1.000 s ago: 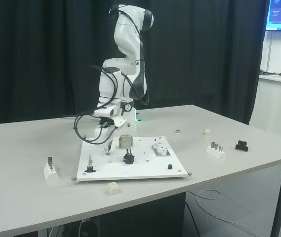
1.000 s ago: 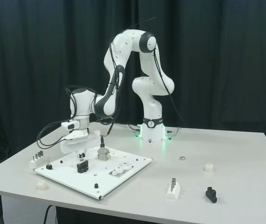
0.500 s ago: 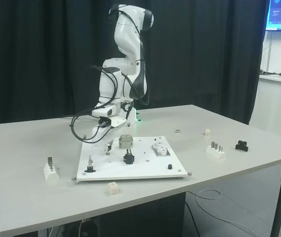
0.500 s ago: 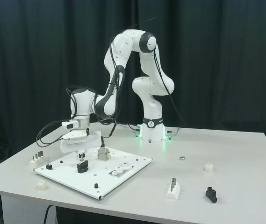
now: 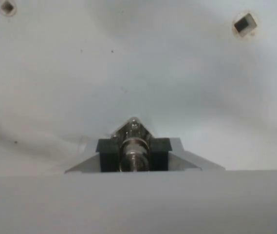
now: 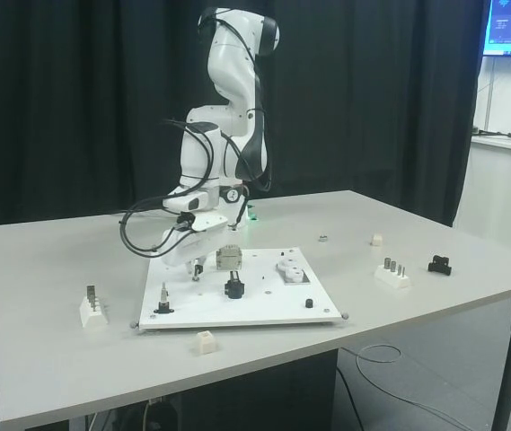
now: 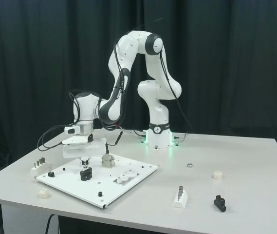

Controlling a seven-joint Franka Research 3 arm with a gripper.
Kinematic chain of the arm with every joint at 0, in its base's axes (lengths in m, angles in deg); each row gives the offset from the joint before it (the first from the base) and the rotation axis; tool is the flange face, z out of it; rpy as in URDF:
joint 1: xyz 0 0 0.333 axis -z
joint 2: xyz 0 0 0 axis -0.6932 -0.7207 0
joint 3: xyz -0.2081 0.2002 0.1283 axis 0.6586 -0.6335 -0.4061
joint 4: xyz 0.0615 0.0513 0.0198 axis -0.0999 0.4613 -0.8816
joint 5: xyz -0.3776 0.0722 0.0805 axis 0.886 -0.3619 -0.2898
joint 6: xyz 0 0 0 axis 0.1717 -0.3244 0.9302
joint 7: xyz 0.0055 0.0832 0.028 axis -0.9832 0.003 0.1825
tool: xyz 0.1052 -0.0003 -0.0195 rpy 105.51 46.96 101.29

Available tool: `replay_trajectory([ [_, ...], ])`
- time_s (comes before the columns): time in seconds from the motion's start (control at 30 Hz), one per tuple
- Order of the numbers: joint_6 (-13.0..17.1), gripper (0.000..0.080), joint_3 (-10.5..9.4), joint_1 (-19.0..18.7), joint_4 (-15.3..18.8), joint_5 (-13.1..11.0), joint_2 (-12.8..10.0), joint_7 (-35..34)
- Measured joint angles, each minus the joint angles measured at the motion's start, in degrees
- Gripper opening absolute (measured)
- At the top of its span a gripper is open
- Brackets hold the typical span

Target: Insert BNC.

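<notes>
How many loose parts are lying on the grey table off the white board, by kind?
White pin holders: 2
Small white blocks: 2
Black clip: 1
Small grey ring: 1
Total: 6

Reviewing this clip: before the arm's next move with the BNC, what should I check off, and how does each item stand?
1. BNC connector held between the gripper fingers: ok, seen in the wrist view.
2. Connector upright in the grip: cannot tell.
3. Gripper positioned over the white board: ok, in both room views.
4. Connector lined up over its socket: cannot tell, no socket shows below it.
5. Neighbouring grey block apart from the gripper: ok.
6. Cable loop off the board's parts: ok, it hangs beside the wrist.
</notes>
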Motion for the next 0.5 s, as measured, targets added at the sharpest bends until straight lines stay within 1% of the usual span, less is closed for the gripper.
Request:
replay_trajectory([
  [0.2,0.0,0.0120,0.00,0.0,0.0,0.0,0.0,-2.5],
  [0.5,-0.1,0.0120,0.01,0.0,0.0,0.0,0.0,-2.7],
])
